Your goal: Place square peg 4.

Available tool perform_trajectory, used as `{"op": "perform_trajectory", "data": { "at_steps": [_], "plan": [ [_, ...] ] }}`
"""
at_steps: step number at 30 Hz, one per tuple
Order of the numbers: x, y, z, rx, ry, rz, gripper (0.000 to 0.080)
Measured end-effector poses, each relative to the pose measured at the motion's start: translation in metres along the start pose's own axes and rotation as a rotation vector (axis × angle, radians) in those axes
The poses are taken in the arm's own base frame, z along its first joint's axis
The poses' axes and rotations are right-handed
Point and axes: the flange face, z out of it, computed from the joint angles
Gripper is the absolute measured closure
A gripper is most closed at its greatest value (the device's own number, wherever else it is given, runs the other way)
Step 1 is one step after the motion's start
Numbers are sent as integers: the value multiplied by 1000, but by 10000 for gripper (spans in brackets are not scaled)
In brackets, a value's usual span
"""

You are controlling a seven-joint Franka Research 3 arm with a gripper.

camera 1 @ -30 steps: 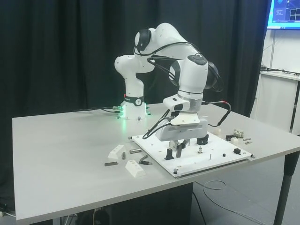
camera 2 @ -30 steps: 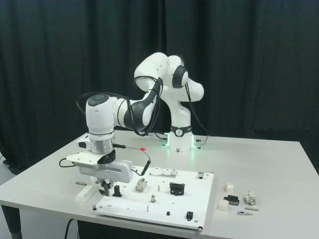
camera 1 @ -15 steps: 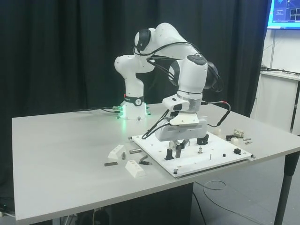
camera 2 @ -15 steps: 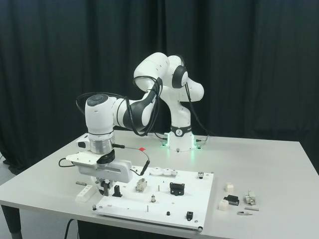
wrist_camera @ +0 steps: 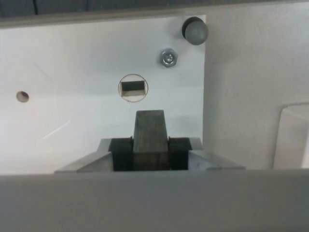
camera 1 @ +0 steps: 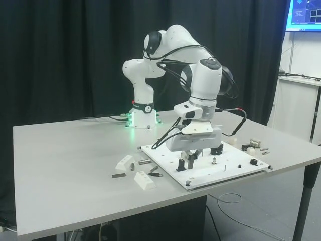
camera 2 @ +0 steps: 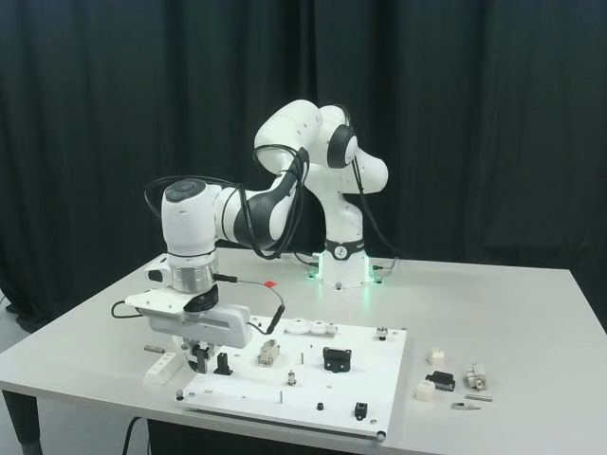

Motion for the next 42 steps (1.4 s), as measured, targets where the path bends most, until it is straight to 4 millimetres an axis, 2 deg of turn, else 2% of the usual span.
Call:
{"op": "perform_trajectory", "data": {
  "at_steps": [8,15,30,42],
  "plan": [
    [-6,-6,1,-2,-13,-10,650],
    [-26,-19,2,-25,-66,-28,650],
    [-86,-58,-8,-97,-152,29,650],
    [-147,-93,-18,-150,-207,73,650]
  ]
}}
